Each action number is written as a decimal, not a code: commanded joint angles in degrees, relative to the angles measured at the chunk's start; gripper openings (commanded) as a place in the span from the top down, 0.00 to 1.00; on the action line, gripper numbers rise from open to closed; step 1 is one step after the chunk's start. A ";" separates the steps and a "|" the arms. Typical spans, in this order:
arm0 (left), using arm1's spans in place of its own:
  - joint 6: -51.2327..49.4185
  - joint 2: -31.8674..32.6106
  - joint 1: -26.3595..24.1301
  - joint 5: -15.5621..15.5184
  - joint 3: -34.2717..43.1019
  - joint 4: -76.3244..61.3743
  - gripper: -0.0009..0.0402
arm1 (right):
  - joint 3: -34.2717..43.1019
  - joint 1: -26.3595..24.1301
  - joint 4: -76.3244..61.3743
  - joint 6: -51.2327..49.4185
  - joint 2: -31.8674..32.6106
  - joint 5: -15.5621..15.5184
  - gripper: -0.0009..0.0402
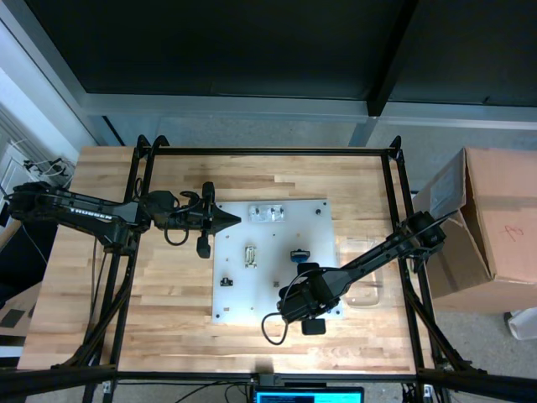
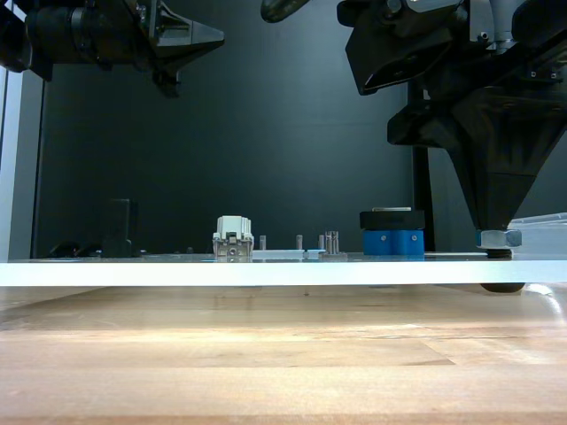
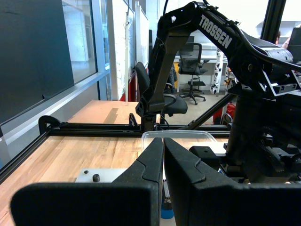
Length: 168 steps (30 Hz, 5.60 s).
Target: Pick the M12 nut and place it on its threads and fasten
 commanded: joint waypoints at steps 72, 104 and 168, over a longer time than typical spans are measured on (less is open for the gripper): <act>0.00 0.00 0.00 0.00 0.02 0.02 0.98 | -1.79 0.04 1.90 0.46 -1.27 -0.11 0.98; 0.00 0.00 0.02 0.00 0.02 0.02 0.98 | -2.97 0.26 1.97 0.55 -2.05 2.64 0.98; 0.00 0.00 0.00 0.00 0.02 0.02 0.98 | -31.32 -17.77 38.29 -13.46 -41.24 -1.51 0.98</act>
